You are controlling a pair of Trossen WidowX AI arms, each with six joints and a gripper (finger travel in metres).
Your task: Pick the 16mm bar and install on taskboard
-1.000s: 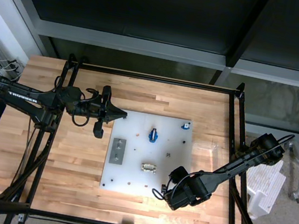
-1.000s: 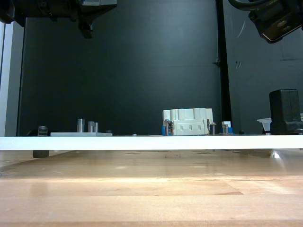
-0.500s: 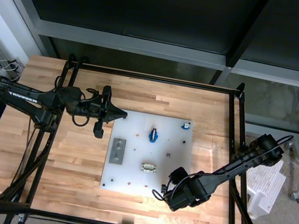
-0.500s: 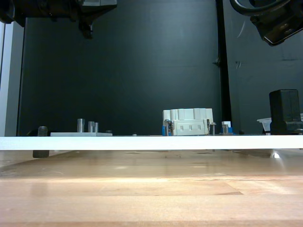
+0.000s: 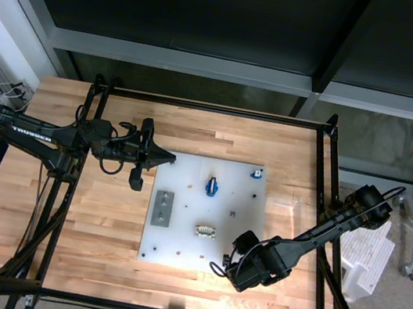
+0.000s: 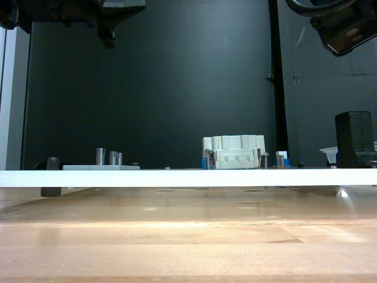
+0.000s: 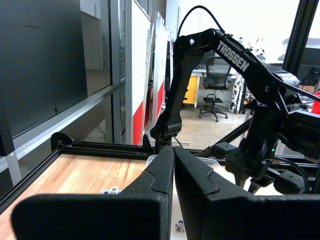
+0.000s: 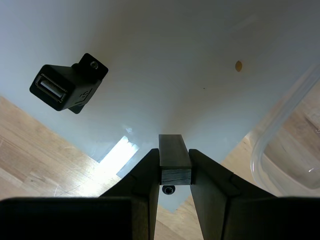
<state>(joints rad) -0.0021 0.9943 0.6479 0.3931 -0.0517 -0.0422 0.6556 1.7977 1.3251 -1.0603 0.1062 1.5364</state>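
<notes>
1. While the right arm [image 5: 320,231] is reaching inward over the near right corner of the taskboard [image 5: 177,237], the right jaws are pinching the 16mm bar [image 8: 175,152] from both sides. The bar is hanging above the white board, clear of any seat.
2. The bar is lying along the line of the jaws, with one end pointing down toward the board. I am judging that it is being held this way so that it can go straight down into its seat.
3. The left arm [image 5: 28,131] is stretching in from the left edge. The left jaws are hovering high over the far left corner of the board, pressed together with nothing between them. I am supposing they are waiting there to leave room for the other arm.
4. I am counting two arms, one bar and one board, which is resting on the wooden counter [image 5: 98,232].
5. On the board I am counting:
   - one grey plate [image 5: 162,209], carrying three upright pegs [image 6: 101,156] in the low view
   - one white connector block [image 6: 234,151]
   - one larger blue part [image 5: 211,186]
   - one small blue part [image 5: 255,174]
   - one black USB socket [image 8: 67,85], sitting near the bar
6. One small dark spot [image 8: 169,189] is showing just past the bar's end. I cannot tell whether it is a hole or a screw.
</notes>
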